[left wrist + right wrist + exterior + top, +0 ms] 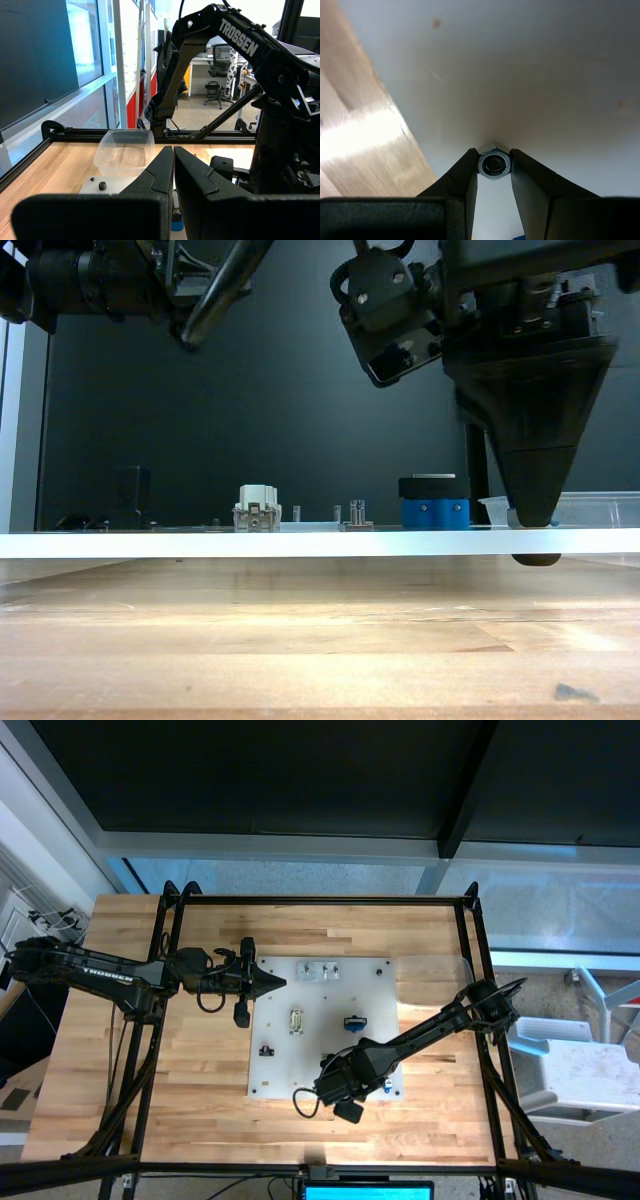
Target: Unfasten the M12 fastener and place in the container
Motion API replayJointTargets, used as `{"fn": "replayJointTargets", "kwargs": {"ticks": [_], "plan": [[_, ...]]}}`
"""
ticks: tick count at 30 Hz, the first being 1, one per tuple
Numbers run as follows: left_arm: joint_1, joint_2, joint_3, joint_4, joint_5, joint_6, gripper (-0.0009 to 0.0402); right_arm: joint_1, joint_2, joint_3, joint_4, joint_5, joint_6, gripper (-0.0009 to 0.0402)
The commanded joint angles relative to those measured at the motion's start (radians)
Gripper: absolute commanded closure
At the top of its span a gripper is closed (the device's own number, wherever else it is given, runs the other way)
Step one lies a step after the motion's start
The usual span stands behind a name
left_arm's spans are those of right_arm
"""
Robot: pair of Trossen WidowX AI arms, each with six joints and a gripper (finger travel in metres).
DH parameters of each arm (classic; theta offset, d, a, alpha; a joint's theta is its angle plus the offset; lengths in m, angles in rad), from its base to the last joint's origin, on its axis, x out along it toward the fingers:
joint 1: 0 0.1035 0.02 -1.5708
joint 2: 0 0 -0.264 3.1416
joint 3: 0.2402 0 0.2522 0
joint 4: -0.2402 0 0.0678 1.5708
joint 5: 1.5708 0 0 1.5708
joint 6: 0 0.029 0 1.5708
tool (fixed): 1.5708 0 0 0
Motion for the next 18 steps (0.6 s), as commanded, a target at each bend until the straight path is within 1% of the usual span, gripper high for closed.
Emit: {"fn": "replayJointTargets", "kwargs": {"ticks": [1,4,13,18], "plan": [[0.0,0.0,0.0,0.0,0.0,0.0,0.0393,0.0,0.0,0.0,0.004,0.0,-0.131,0.0393],[0.0,0.0,0.0,0.0,0.0,0.0,0.0393,0.0,0.0,0.0,0.004,0.0,-0.274,0.0393],[0.0,0.0,0.0,0.0,0.0,0.0,0.0393,0.0,0.0,0.0,0.005,0.001,-0.745,0.0393],[0.0,0.0,0.0,0.0,0.0,0.0,0.0393,0.0,0.0,0.0,0.004,0.001,-0.976,0.0393]]}}
